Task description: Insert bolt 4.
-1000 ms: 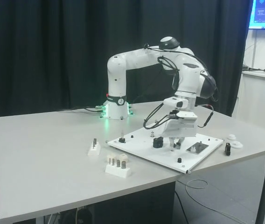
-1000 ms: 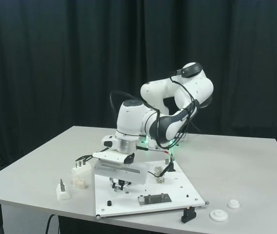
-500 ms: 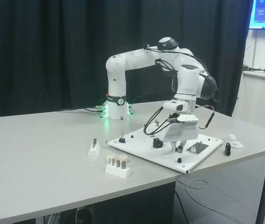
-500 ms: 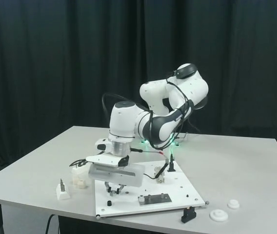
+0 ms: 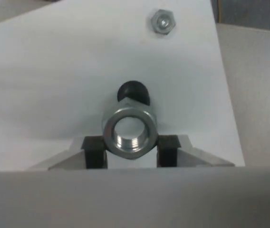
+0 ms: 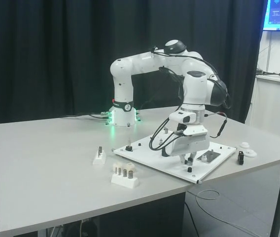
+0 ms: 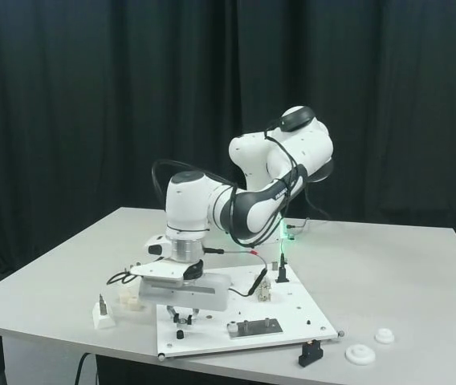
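In the wrist view my gripper (image 5: pixel 131 152) is shut on a grey metal bolt (image 5: pixel 129 133), seen end-on as a hexagonal head with a hollow threaded centre. Black pads (image 5: pixel 94 153) press it from both sides. Just beyond the bolt a small black round socket (image 5: pixel 132 91) sits in the white board (image 5: pixel 54 71). In the first room view the gripper (image 6: pixel 188 160) hangs low over the board (image 6: pixel 152 159) near its front corner, close above the black socket (image 6: pixel 189 169). The second room view shows the gripper (image 7: pixel 181 315) above that socket (image 7: pixel 180 333).
A grey hex nut (image 5: pixel 162 21) marks the board's corner. A grey metal plate (image 6: pixel 208 156) lies on the board. White bolt holders (image 6: pixel 125 175) (image 6: pixel 99 155) stand beside the board. A black part (image 6: pixel 240 158) and white discs (image 6: pixel 247 149) lie towards the table edge.
The arm has swung towards the board's front corner and come lower, carrying the bolt from the board's middle to just above the black socket.
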You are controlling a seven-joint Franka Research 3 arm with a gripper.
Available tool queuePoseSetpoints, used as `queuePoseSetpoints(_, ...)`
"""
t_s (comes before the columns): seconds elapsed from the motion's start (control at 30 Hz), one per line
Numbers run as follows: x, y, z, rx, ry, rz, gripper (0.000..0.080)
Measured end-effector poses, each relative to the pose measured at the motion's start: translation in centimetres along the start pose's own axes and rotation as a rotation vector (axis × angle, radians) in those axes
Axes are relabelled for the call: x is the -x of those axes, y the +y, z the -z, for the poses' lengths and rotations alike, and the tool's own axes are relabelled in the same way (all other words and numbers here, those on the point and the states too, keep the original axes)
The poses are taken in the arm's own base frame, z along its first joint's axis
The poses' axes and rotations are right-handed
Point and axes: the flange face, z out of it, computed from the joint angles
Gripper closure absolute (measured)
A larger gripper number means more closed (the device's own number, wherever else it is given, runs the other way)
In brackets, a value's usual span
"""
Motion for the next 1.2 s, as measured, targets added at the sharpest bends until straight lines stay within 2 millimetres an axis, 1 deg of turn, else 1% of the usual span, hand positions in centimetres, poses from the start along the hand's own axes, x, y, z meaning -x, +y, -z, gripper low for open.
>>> queuePoseSetpoints(0.37,-0.8,-0.4,0.1,-0.012,-0.023,-0.025,0.0580)
queuePoseSetpoints(1.2,-1.2,-0.3,-1.0,-0.006,-0.032,-0.039,0.0580)
